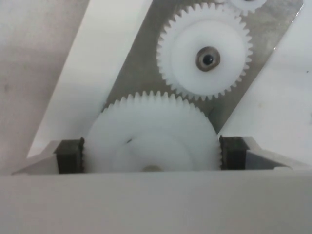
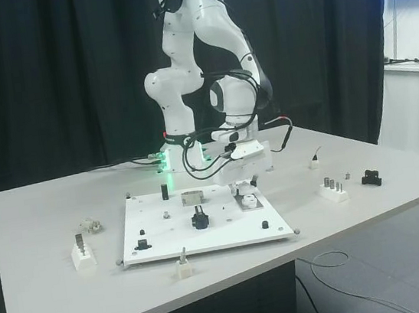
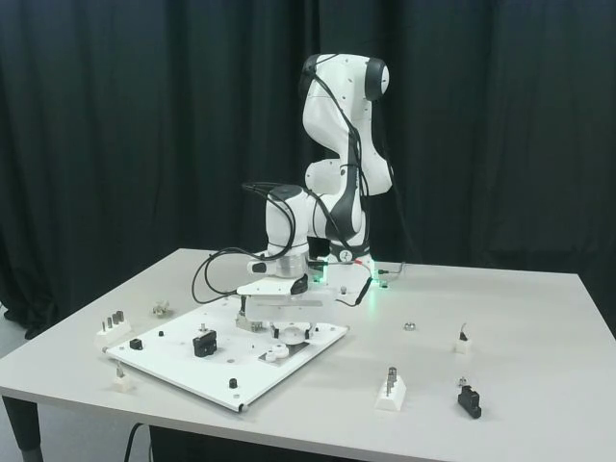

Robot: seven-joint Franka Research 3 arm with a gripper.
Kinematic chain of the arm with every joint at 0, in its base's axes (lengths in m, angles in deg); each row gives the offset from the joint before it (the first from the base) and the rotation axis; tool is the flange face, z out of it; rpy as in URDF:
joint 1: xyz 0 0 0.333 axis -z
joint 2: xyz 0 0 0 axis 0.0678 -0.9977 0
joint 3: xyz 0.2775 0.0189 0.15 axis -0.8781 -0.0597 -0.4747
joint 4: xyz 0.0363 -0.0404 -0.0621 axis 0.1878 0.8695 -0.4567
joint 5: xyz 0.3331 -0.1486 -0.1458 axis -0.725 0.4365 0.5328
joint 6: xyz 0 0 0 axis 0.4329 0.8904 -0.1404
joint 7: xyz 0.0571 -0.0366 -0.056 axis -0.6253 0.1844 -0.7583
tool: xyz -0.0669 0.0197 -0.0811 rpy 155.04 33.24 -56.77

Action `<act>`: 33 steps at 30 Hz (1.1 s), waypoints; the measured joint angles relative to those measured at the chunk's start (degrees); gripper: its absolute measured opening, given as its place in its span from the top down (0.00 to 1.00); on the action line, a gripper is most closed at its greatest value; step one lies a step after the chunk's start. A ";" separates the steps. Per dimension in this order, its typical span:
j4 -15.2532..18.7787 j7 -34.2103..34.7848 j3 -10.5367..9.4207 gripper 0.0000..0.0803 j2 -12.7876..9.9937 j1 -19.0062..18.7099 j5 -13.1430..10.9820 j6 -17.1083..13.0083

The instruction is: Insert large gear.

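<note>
In the wrist view the large white gear [image 1: 151, 134] sits between my two black finger pads [image 1: 69, 156], and my gripper [image 1: 152, 156] is shut on its toothed rim. It hangs over the grey metal gear plate [image 1: 141, 58]. Just beyond it a medium white gear [image 1: 204, 51] is seated on its peg, and a small white gear [image 1: 246, 4] shows at the plate's far end. The large gear's teeth lie close to the medium gear's; whether they mesh I cannot tell. In the room views my gripper [image 2: 246, 186] [image 3: 279, 325] is low over the white board [image 2: 204, 234] [image 3: 173, 366].
The white board carries black fixtures [image 2: 200, 221] [image 3: 203, 345] and small pegs. Small white blocks [image 2: 83, 254] [image 2: 333, 189] [image 3: 391, 390] and a black part [image 2: 371, 177] lie on the grey table [image 2: 39, 210] around the board. Cables trail from the arm's base.
</note>
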 joint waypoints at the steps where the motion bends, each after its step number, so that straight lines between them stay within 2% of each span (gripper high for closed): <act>1: 0.00 0.03 0.00 0.26 0.00 0.00 -0.06 -0.02; 13: 0.10 0.05 0.07 0.26 0.02 0.02 -1.03 -0.38; 14: 0.06 0.05 0.07 0.08 0.05 0.02 -1.03 -0.38; 23: -0.06 0.05 0.88 0.08 0.88 0.01 -0.98 -0.06; 24: -0.06 0.05 1.06 0.01 1.02 0.01 -0.97 0.05; 33: -0.22 0.00 3.14 0.00 2.09 0.02 -0.62 1.44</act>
